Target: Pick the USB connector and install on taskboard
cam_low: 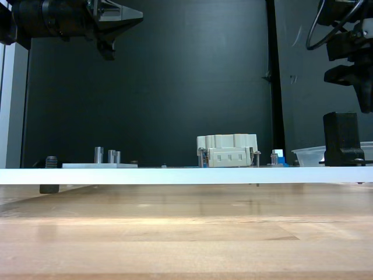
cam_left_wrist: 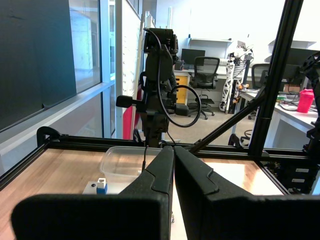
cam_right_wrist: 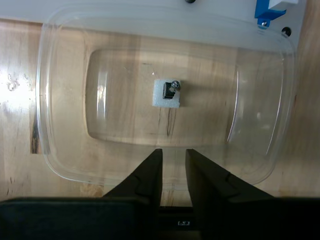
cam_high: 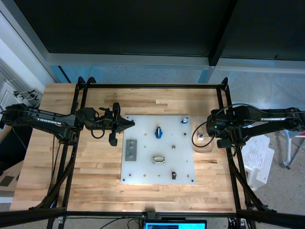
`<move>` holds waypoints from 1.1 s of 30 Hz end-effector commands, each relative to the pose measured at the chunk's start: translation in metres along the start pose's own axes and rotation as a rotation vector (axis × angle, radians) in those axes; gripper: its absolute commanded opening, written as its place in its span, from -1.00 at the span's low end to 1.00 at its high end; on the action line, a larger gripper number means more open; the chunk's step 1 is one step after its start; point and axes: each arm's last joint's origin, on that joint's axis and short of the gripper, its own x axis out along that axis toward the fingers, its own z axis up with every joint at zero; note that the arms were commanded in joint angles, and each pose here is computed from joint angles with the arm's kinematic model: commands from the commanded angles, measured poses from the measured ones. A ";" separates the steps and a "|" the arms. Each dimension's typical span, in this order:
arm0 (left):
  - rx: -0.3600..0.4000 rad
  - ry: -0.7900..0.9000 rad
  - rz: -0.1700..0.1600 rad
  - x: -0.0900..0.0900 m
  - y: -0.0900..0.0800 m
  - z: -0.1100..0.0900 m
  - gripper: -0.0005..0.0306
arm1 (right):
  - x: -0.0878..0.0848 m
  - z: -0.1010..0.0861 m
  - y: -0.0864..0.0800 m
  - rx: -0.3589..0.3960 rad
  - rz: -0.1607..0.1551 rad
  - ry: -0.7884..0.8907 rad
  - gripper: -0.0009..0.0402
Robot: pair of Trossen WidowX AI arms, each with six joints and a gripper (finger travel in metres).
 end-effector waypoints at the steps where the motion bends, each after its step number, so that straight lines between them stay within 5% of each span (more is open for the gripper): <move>1: 0.000 0.000 0.000 0.000 0.000 0.000 -0.97 | 0.004 0.004 0.000 -0.002 0.004 0.031 -0.55; 13: 0.000 0.000 0.000 0.000 0.000 0.000 -0.96 | 0.028 0.023 0.001 0.016 0.031 0.046 -0.39; 17: 0.000 0.000 0.000 0.000 0.000 0.000 -0.96 | 0.033 0.028 0.001 0.025 0.005 0.068 -0.33; 33: 0.000 0.000 0.000 0.000 0.000 0.000 -0.97 | 0.059 0.044 -0.002 0.016 0.008 0.103 -0.17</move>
